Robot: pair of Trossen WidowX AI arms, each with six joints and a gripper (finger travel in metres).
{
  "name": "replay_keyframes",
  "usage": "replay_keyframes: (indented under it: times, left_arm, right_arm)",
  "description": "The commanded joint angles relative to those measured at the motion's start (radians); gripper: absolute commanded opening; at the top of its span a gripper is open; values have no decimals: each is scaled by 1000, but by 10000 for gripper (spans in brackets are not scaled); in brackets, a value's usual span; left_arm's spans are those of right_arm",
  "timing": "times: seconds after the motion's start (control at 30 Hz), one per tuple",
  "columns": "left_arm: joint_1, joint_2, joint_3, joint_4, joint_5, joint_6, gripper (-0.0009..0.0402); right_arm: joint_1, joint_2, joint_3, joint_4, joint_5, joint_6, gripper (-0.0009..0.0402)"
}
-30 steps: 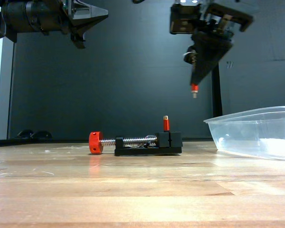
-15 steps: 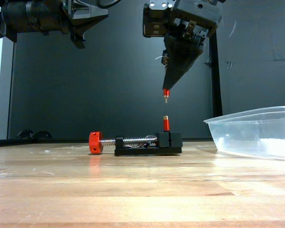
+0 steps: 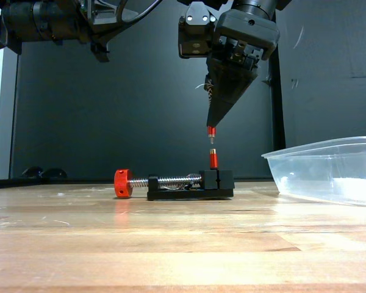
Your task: Pick the rca connector and install on the hub
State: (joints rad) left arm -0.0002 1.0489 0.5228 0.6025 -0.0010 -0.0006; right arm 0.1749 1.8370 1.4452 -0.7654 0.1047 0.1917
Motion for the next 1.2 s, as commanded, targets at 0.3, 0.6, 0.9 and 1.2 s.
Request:
replay_keyframes:
  times: [0.3,0.6,0.9,1.2]
  left_arm:
    - [0,0,0,0,0,0,0]
    - [0,0,0,0,0,0,0]
    - [0,0,0,0,0,0,0]
    - [0,0,0,0,0,0,0]
  right_arm:
    - [-1,0,-16,3,1,1,0]
    - [0,5,-16,17,0,1,0]
    - [0,5,-16,16,0,1,0]
    - [0,5,-16,16,0,1,0]
